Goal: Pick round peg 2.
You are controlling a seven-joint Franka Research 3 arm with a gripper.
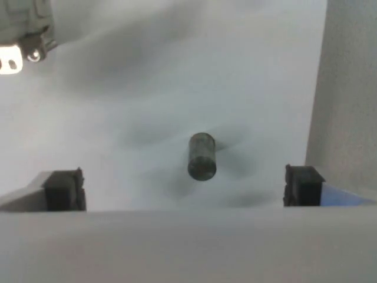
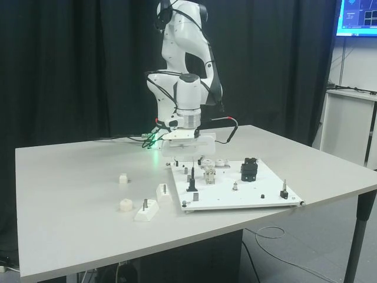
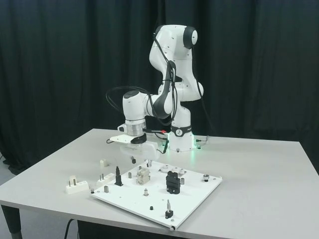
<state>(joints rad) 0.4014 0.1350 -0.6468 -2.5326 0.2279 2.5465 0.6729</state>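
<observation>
Wrist view: you get the claw (image 1: 184,188) spread wide, both black fingertips (image 1: 63,190) clear of everything, and round peg 2 (image 1: 202,156) standing upright on the white board (image 1: 177,76) between them, nearer one tip than the other, touching neither. The lower part of the frame is blocked by the claw body, so you lose the board there; a metal fitting (image 1: 23,41) is cut off at the corner and hard to identify. First room view: you see the arm (image 2: 182,71) bent over the far edge of the board (image 2: 235,200) on the grey table (image 2: 70,177), claw (image 2: 189,158) hanging just above it; the peg itself is too small to pick out among the fixtures, and the finger gap is hidden. White blocks (image 2: 146,209) sit on the table beside the board. Second room view: the same pose from the other side, the claw (image 3: 139,158) above the board's (image 3: 154,199) back edge; the peg is again not distinguishable. Only the wrist view gives you peg position and finger spread.
</observation>
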